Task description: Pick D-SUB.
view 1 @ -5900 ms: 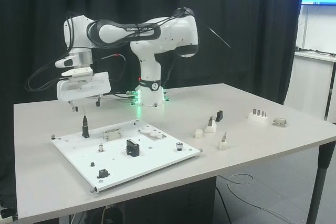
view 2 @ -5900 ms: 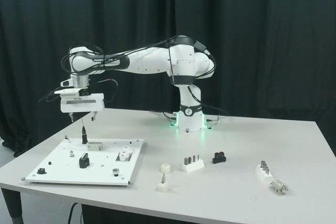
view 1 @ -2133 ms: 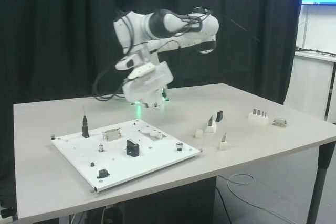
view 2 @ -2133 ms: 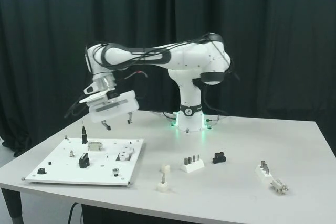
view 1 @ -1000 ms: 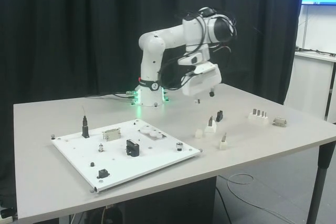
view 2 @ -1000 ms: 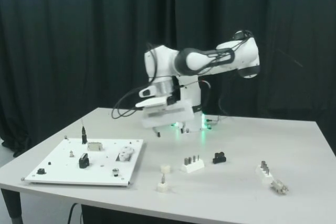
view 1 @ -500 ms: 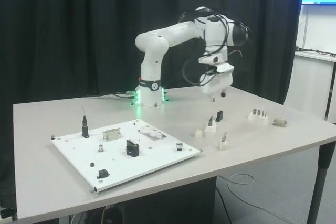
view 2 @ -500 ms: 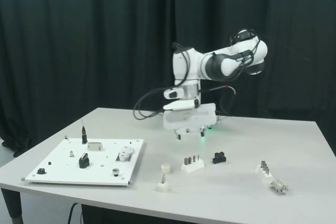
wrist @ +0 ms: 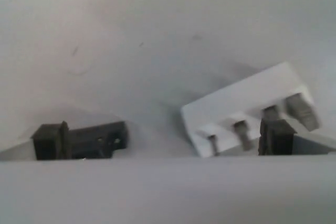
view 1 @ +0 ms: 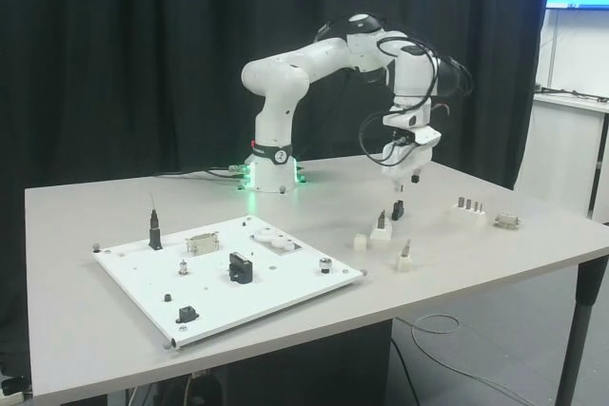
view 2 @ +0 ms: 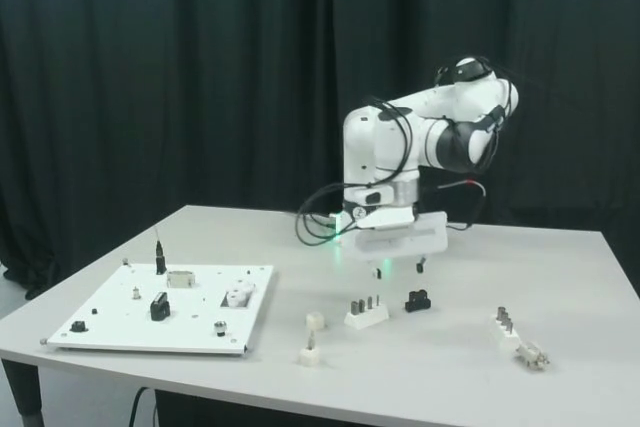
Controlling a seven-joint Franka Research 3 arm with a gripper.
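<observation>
**Open, Empty and Short of the Target**

Wrist view first: the camera looks down on bare grey table (wrist: 157, 35), and two things show. One is a black part (wrist: 79, 141) lying flat. Just beside it is a white pin block (wrist: 247, 111) with a row of grey pins standing up. No D-SUB in this shot, so the wrist is over the wrong neighbours for a grab.

First room view: the arm (view 1: 314, 59) reaches from its green-lit base out to the right, elbow high and forearm dropping straight down. The gripper (view 1: 404, 178) points at the table and hangs above the black part, clear of it. The D-SUB (view 1: 506, 221) lies well apart, far right on the table, just beside a second pin block (view 1: 467, 211). It sits out in the open, free for a drop from above. The white board (view 1: 238, 273) on the left is a long way off.

Second room view: the best look at the fingers (view 2: 377, 270). They are spread wide with nothing between them. The wrist is level, the hand square to the table, hovering over the gap between the first block and the black part. The D-SUB is near the right front corner. My call: this is transit height, with more travel right before any descent.
</observation>
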